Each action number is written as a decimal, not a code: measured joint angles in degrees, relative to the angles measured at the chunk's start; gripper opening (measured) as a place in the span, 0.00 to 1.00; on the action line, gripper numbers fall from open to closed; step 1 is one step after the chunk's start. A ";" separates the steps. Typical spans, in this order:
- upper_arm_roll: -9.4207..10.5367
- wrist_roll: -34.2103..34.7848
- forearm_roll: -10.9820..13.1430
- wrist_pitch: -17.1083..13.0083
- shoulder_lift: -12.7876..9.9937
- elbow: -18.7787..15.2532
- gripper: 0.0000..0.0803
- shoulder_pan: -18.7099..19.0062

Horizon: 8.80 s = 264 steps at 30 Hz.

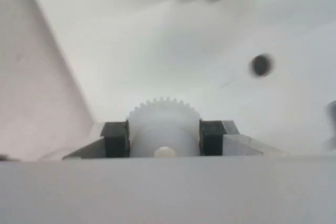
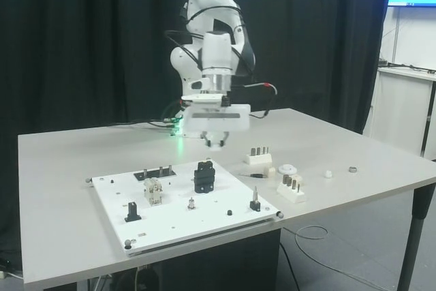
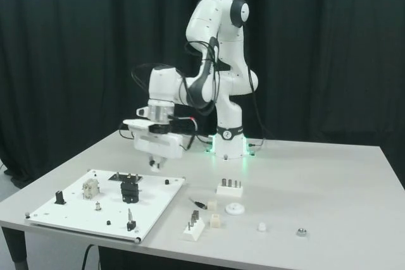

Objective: Insert medium gear.

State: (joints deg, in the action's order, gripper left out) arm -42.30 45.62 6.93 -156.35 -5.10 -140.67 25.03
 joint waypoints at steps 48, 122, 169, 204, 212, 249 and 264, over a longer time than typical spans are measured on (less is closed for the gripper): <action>-7.76 12.47 -0.67 6.59 -1.95 3.33 0.35 -9.21; -6.70 2.02 14.97 10.29 -12.05 6.81 0.35 -11.09; -5.11 1.84 17.43 8.02 -15.55 6.33 0.35 -11.23; -4.77 -0.08 17.45 7.01 -15.54 6.17 0.35 -11.51; -4.79 -0.65 17.45 7.32 -15.44 6.17 0.35 -11.78; -4.46 -0.79 17.45 8.24 -15.22 6.19 0.35 -11.76; -4.20 -1.37 17.45 6.97 -15.36 6.17 0.35 -11.76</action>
State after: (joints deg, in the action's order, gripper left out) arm -46.51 44.25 24.37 -149.38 -20.46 -134.49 13.27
